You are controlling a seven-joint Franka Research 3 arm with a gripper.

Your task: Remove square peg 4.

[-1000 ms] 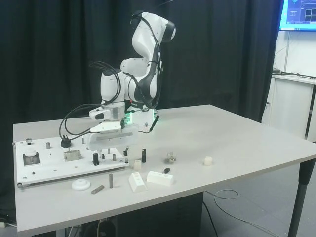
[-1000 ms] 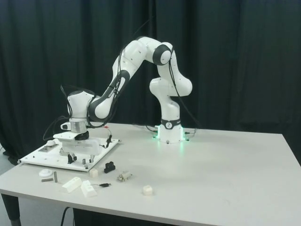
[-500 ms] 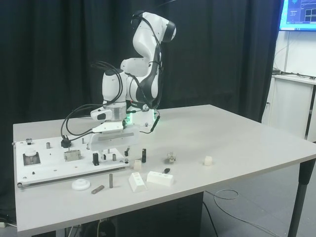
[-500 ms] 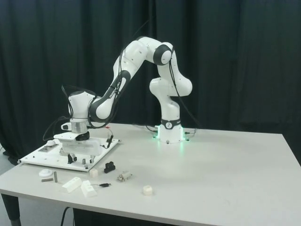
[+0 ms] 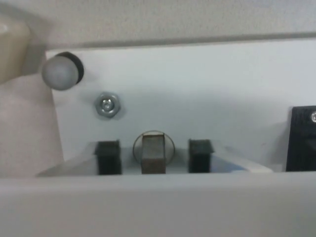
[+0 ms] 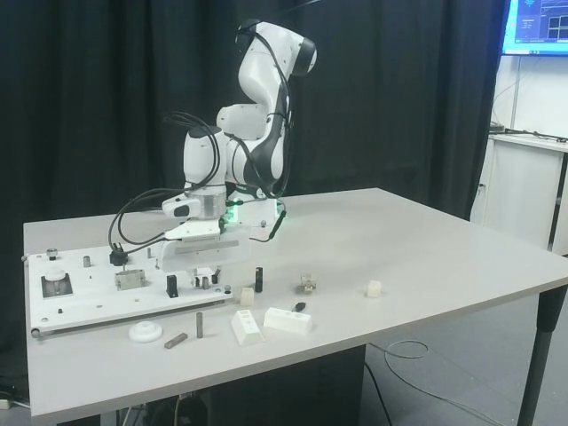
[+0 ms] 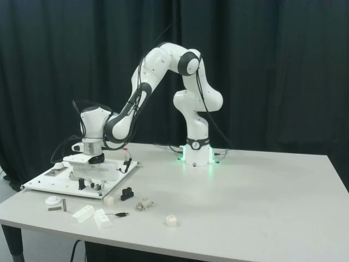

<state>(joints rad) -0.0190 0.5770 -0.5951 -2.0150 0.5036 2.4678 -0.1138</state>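
Note:
A grey square peg (image 5: pixel 153 158) stands upright in a round socket of the white board (image 5: pixel 207 84). My gripper (image 5: pixel 154 157) is open, with one black fingertip (image 5: pixel 108 158) on each side of the peg and a small gap at both sides. In the first room view the gripper (image 6: pixel 206 273) hangs just above the board (image 6: pixel 89 306), near its right end. The second room view shows the gripper (image 7: pixel 90 180) over the same board (image 7: pixel 41 184); the peg is hidden there.
On the board near the peg are a round-headed knob (image 5: pixel 60 71), a hex nut (image 5: pixel 107 105) and a black block (image 5: pixel 301 138). Loose on the table in front lie white blocks (image 6: pixel 248 327), a white disc (image 6: pixel 146 333), a black upright piece (image 6: pixel 258 280) and a small cube (image 6: pixel 374 288).
The hand has risen a little above the board and shifted slightly; the loose parts on the table have not moved.

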